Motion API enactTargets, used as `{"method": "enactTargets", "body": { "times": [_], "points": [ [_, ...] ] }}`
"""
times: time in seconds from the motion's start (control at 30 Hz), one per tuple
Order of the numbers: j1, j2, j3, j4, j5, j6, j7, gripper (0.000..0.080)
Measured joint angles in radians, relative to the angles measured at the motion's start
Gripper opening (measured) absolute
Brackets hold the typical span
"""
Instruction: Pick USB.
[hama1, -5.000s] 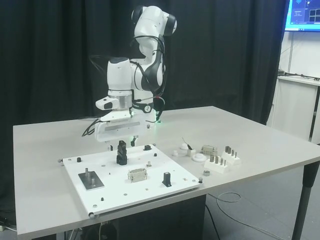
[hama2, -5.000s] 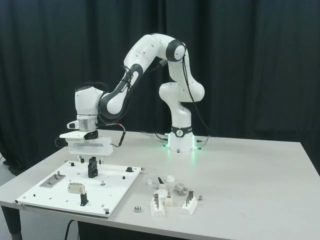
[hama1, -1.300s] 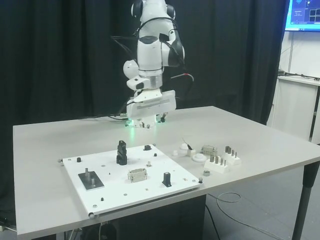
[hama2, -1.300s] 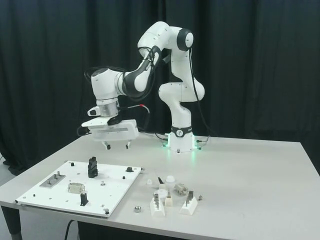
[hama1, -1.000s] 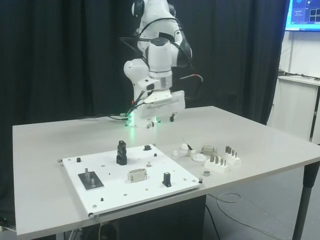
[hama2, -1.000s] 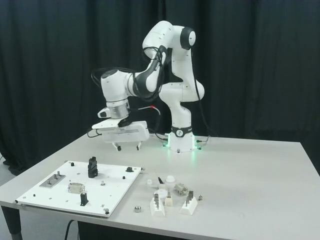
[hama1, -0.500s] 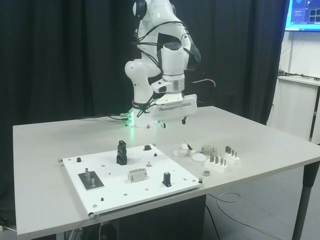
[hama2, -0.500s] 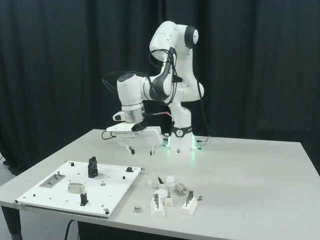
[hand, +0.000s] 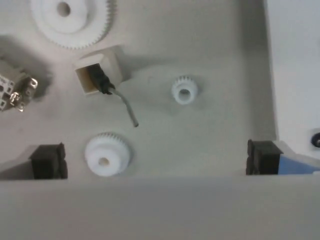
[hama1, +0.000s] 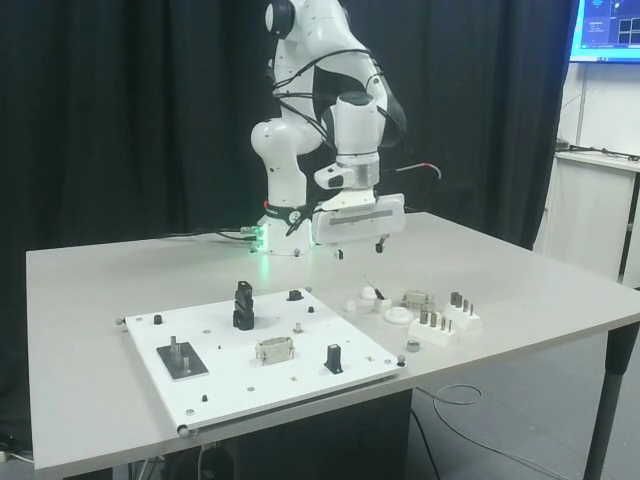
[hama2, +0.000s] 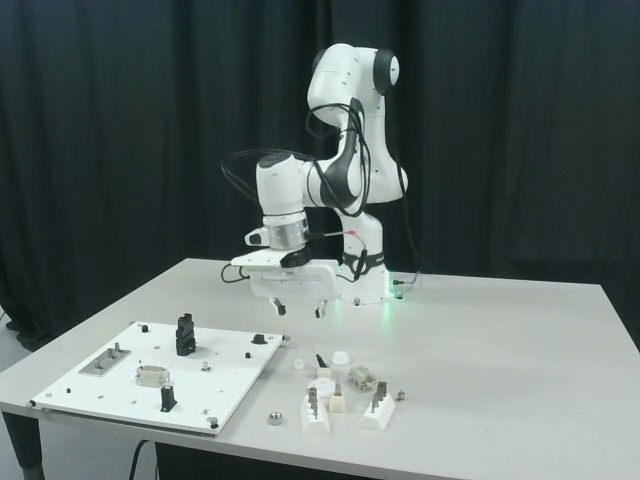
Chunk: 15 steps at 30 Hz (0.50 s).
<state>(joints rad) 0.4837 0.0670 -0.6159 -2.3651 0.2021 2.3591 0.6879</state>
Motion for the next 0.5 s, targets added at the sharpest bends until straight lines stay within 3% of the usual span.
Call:
{"method": "enactTargets", "body": {
  "times": [0.27,0.5],
  "points": [
    [0.012,0.001,0.004,-0.022,0.011,0.042,0.008,0.0800],
    [0.012,0.004,0.012,-0.038,0.050,0.080,0.008,0.0800]
  ]
}}
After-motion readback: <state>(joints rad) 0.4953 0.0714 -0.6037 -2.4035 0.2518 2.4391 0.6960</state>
